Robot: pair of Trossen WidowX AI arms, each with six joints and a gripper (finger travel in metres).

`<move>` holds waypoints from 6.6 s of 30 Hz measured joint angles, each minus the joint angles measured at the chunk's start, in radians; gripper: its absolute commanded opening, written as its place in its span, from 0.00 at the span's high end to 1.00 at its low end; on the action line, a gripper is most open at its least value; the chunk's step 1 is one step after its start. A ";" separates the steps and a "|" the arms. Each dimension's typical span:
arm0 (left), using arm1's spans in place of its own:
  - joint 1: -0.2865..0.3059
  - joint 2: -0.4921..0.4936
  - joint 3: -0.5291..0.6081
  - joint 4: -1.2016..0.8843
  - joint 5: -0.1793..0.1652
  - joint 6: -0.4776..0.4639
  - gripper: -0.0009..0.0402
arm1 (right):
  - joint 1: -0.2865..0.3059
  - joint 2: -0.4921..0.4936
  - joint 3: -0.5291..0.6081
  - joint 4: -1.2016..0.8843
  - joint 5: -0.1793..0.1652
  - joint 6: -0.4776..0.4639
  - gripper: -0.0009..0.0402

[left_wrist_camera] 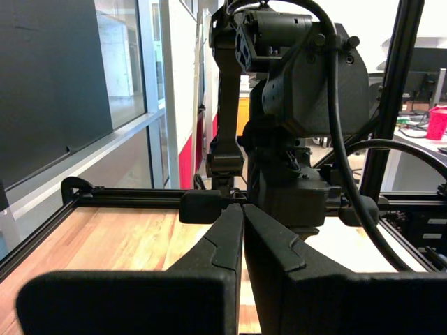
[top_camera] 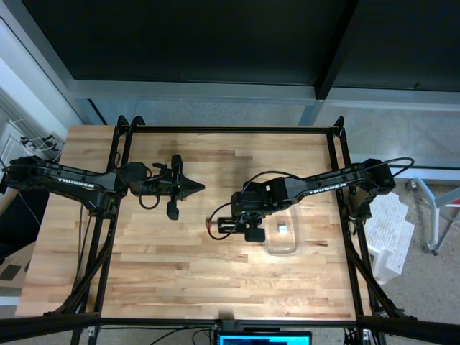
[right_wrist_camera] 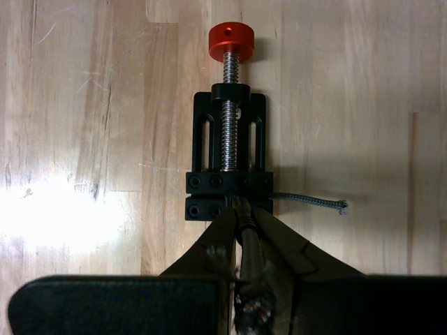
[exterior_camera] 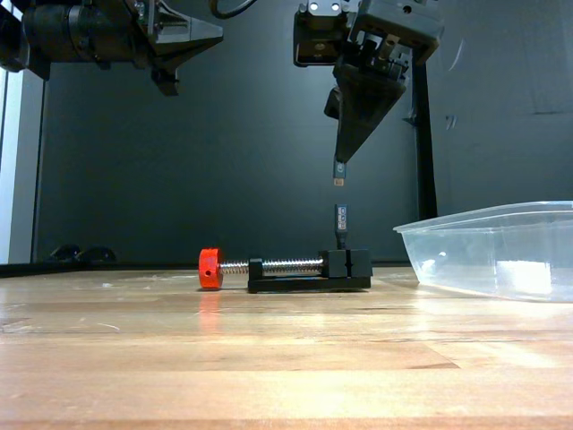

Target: Remove the USB-C connector from taskboard and place in the container

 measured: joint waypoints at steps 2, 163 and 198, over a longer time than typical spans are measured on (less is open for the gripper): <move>0.000 0.000 0.000 0.000 0.000 0.000 0.98 | 0.001 -0.007 0.000 -0.008 0.000 0.002 0.98; 0.000 0.000 0.000 0.000 0.000 0.000 0.98 | -0.179 -0.656 -0.870 1.405 -0.106 -0.049 0.98; 0.000 0.000 0.000 0.000 0.000 0.000 0.98 | -0.177 -0.656 -0.871 1.404 -0.107 -0.049 0.98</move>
